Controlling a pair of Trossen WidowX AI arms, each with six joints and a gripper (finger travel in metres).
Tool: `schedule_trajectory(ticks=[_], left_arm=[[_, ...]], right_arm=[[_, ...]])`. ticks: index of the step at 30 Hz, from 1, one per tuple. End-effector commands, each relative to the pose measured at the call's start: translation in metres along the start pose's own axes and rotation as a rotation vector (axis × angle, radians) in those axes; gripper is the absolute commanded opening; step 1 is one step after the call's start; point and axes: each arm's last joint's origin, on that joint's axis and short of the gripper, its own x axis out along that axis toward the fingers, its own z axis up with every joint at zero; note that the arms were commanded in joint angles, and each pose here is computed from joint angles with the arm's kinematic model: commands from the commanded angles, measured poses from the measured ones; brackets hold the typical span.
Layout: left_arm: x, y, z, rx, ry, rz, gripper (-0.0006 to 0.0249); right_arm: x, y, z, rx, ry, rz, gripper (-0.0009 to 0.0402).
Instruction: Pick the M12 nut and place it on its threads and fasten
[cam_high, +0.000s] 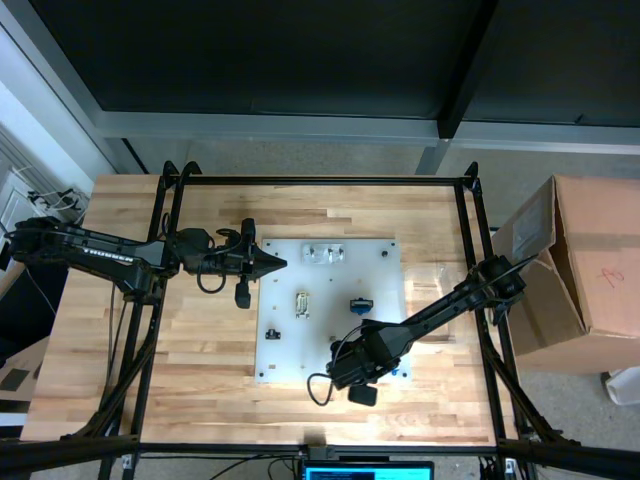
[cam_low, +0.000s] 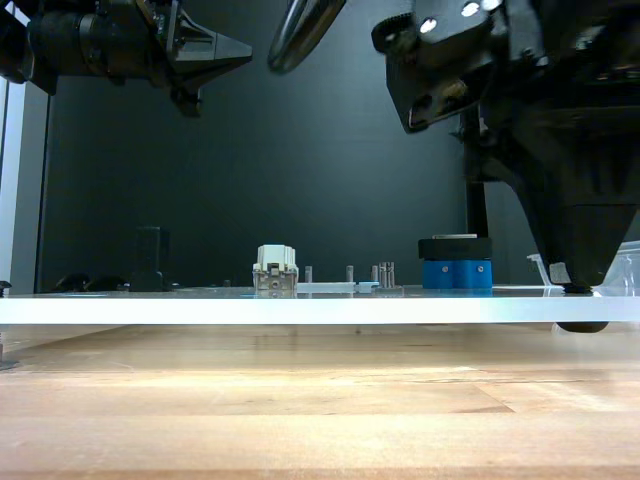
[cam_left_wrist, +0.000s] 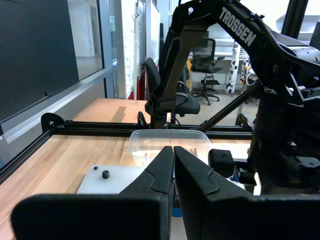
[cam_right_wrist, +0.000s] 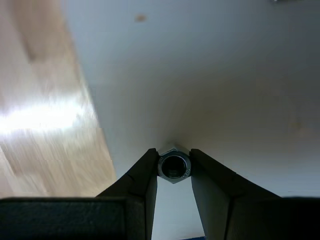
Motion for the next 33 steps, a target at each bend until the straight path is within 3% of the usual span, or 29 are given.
schedule_trajectory(ticks=[1,8,13,33], left_arm=[[0.0001,0.0,0.0,0.0,0.0,0.0,0.0],[0.0001,0.0,0.0,0.0,0.0,0.0,0.0],[0.0001,0.0001,0.0001,0.0,0.0,0.0,0.0],[0.0001,0.0001,0.0001,0.0,0.0,0.0,0.0]], right_arm=[[0.0004,-0.0006,0.0003,0.193,-0.004,-0.007,0.0016],[0.0008,-0.0012,0.0005,0.583,-0.005,-0.008,0.0016],[0.0008,-0.0012,0.0006,0.72,-0.008,-0.008,0.0016],[0.0001,-0.0021,-0.0006,0.721,0.005,-0.016,0.0016]])
